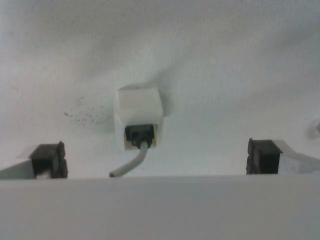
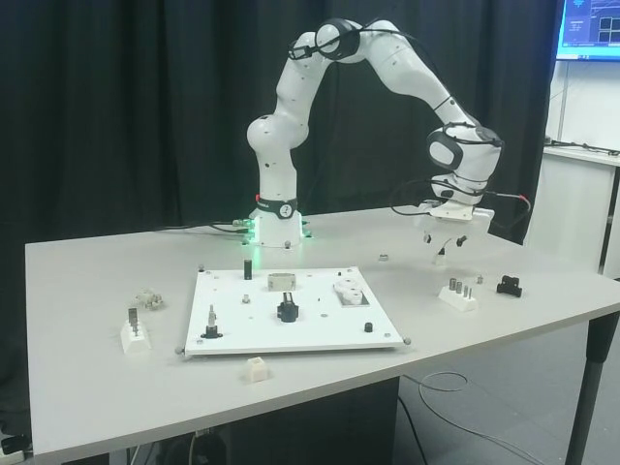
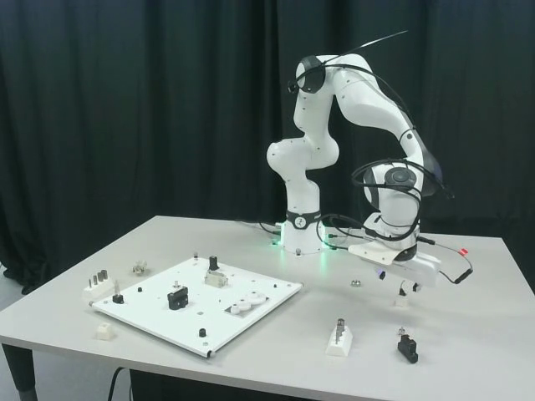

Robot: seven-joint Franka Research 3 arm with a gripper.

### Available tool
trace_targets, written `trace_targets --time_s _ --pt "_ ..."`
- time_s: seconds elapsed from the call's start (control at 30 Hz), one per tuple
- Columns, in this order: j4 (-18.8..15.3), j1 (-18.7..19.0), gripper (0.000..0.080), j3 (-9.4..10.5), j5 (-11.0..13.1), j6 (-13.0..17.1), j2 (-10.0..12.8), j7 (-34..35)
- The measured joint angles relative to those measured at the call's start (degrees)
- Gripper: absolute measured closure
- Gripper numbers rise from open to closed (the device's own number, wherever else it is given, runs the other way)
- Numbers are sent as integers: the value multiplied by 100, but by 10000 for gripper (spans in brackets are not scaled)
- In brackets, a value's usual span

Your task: Pick USB.

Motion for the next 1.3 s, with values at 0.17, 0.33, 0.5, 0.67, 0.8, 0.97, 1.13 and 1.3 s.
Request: trace_targets --time_s 0.17,0.33,0.5,0.67,0.8,0.97,1.13,1.3 --pt "-37 0 3 20 0 81 0 47" --pt "-65 0 3 35 0 122 0 64" --pt "-87 0 26 51 0 185 0 76" --pt "-101 0 188 57 -12 241 0 77" --pt "-108 0 188 57 -25 292 0 77" --pt "-109 0 372 57 -26 307 0 83" --pt "-109 -1 709 57 -26 312 0 109" --pt "-109 -1 709 57 -26 312 0 112"
